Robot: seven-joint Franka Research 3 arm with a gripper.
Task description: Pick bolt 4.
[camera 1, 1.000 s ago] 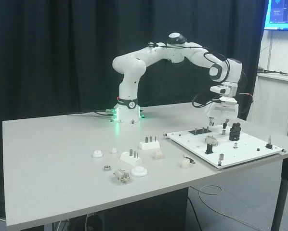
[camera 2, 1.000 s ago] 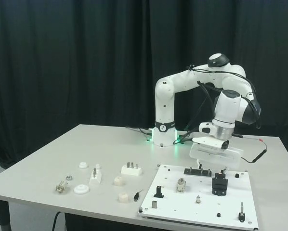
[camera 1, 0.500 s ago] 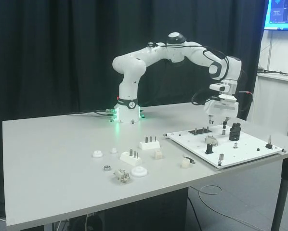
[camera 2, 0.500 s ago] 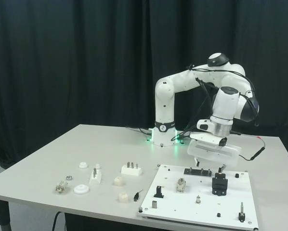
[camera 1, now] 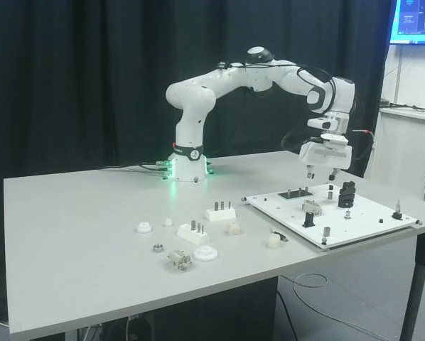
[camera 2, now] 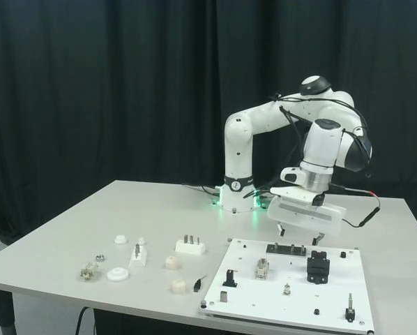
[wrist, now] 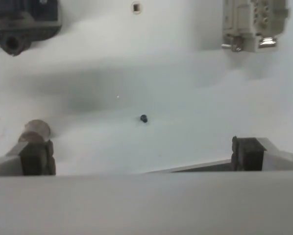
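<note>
The bolt [wrist: 36, 131] looks like the round grey peg just beside one fingertip. It is not gripped, and I cannot be sure it is number 4. The gripper [wrist: 141, 155] has its jaws wide apart. Between them is only one small black dot [wrist: 143, 118] on the white board [wrist: 185, 88]. One plug [wrist: 254, 24] and one black block [wrist: 19, 22] sit out past the jaws. The board lies below the jaws on one grey table [camera 2: 69, 237]. Black curtains [camera 2: 125, 84] hang behind. One green light [camera 2: 215, 202] glows at the arm's base.
</note>
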